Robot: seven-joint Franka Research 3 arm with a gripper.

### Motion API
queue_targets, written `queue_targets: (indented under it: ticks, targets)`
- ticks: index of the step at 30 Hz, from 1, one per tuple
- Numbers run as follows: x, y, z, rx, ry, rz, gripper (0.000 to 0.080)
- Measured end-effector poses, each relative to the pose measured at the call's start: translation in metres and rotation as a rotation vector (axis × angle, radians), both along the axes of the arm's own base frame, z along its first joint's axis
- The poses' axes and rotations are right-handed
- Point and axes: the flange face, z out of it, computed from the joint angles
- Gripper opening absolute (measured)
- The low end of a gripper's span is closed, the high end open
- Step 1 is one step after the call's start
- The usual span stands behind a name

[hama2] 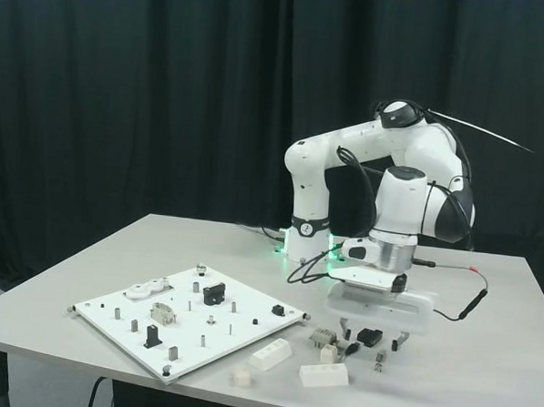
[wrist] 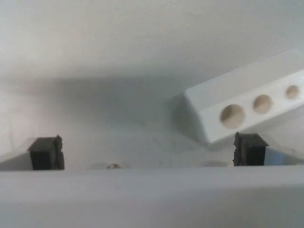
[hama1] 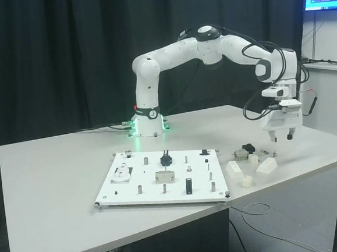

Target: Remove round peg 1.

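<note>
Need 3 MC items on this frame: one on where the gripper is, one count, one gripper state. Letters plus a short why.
1. Where is the gripper?
A. over the white board
B. over the loose parts beside the board
C. at the arm's base

2. How many holes show in the white block in the wrist view?
A. one
B. three
C. five

3. What state are the fingers in?
A. open, holding nothing
B. shut on a peg
C. shut on the block

Key: 1 B, both room views show it above the loose parts, off the white board. 2 B, three round holes in a row. 3 A, the wrist view shows them wide apart with nothing between.
</note>
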Motion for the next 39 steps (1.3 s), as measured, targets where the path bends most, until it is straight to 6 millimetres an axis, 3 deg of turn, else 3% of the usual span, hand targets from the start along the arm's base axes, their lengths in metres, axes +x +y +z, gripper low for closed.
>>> queue_targets:
  ticks: [8,14,39]
  targets:
    - [0.007,-0.030,0.007,-0.026,0.007,-0.060,0.0800]
    - [0.010,-0.063,0.011,-0.035,0.011,-0.142,0.0800]
    - [-0.018,-0.237,0.011,0.005,0.022,-0.409,0.0800]
